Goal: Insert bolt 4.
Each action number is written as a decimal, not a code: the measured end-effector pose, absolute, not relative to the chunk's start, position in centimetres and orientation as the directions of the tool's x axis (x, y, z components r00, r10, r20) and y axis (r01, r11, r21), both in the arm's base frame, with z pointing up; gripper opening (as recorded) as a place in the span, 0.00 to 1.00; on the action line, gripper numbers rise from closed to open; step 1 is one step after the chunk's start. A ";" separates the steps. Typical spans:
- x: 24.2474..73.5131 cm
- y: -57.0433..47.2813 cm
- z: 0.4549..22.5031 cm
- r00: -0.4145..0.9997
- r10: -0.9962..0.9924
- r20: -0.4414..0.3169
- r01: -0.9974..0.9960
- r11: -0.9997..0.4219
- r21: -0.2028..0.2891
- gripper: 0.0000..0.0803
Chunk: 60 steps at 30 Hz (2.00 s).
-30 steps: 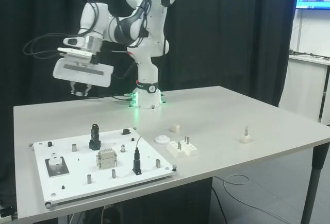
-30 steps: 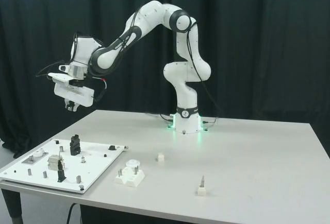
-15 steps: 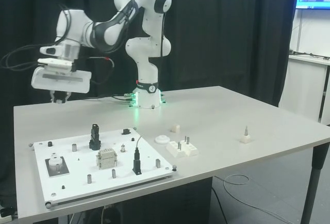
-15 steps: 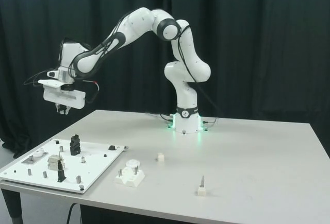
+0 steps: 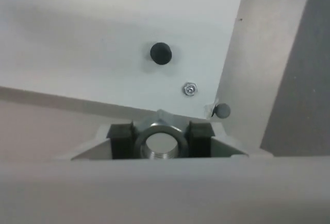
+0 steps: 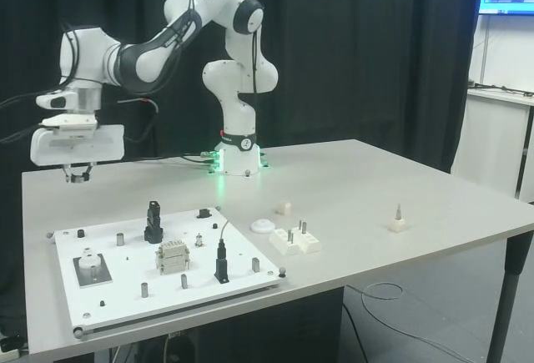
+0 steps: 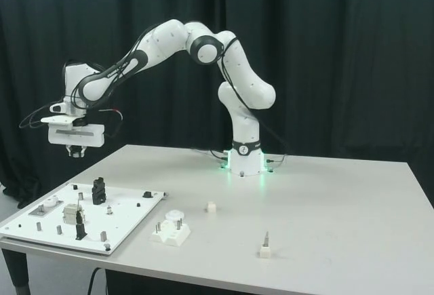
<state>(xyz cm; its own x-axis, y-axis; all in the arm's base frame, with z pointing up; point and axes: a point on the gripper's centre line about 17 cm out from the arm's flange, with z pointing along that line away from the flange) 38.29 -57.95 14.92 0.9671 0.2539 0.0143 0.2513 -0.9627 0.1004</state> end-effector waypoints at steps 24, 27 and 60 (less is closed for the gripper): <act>40.4 -59.1 11.1 0.809 0.582 -0.086 0.583 -0.812 -0.017 0.28; 40.7 -59.5 10.7 0.779 0.620 -0.095 0.621 -0.783 -0.023 0.28; 41.1 -59.2 8.0 0.705 0.709 -0.010 0.709 -0.705 -0.038 0.28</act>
<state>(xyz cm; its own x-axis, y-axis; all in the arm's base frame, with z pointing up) 41.10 -59.24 7.97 0.7049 0.7092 -0.0103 0.7085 -0.7047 -0.0376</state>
